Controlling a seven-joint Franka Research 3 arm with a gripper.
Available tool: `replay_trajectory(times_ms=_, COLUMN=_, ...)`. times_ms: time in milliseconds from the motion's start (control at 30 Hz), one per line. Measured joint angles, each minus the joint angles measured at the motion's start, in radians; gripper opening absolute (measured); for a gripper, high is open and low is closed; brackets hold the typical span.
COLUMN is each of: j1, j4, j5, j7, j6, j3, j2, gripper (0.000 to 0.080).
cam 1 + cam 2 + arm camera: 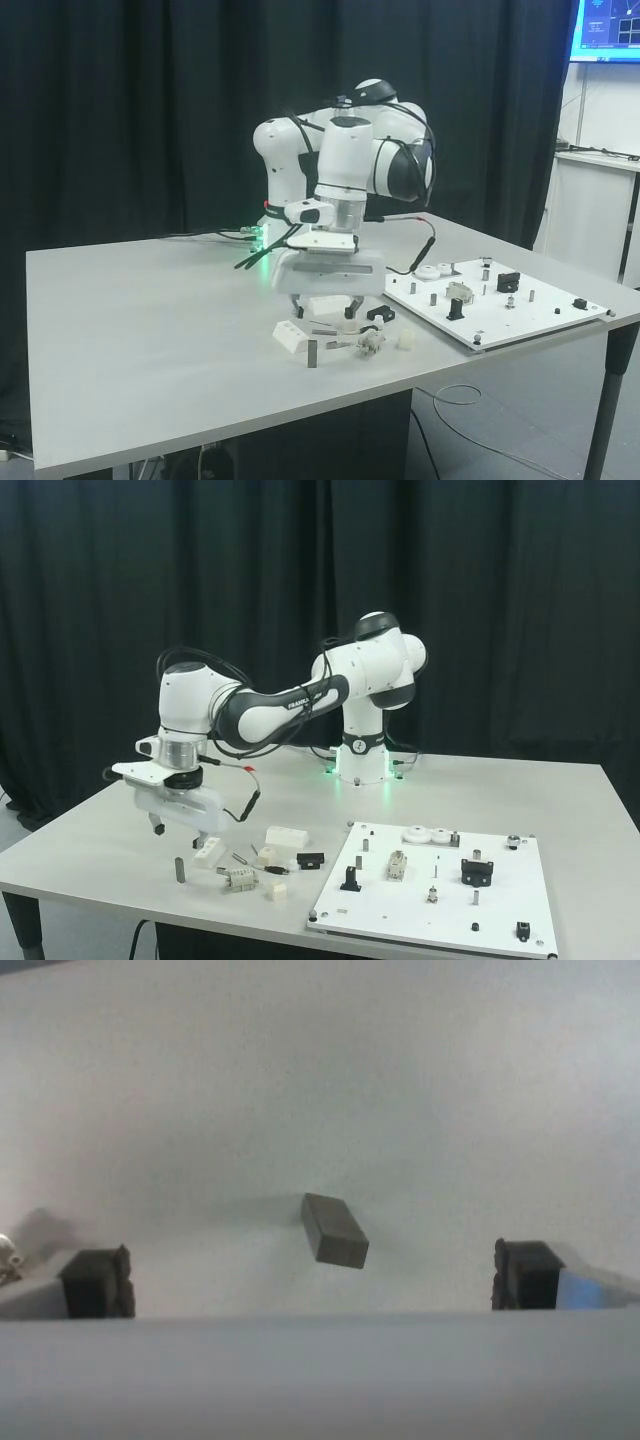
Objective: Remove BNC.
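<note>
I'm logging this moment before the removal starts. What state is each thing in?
gripper: open, empty, hovering above the table.
small grey block: standing on end on the grey table, below the fingers, untouched.
white board: flat on the table, small parts upright on it.
loose parts: scattered beside the board.
arm base light: green.

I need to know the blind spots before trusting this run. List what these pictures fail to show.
- The BNC: the small parts on the white board are too small in both room views to tell which it is.
- Wrist view: only a grey block on the table between the open fingers; the board lies outside the frame.
- First room view: the gripper hides part of the loose parts under it.
</note>
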Motion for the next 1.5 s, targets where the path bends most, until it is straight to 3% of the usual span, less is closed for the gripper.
replay_trajectory(times_ms=1267, j1=0.028, j4=0.000, j5=-0.001, j7=0.030, j6=-0.002, j3=-0.016, j2=-0.001, gripper=0.0800)
replay_trajectory(times_ms=1500, j1=0.039, j4=0.000, j5=0.000, j7=0.076, j6=-0.023, j3=-0.016, j2=-0.001, gripper=0.0800)
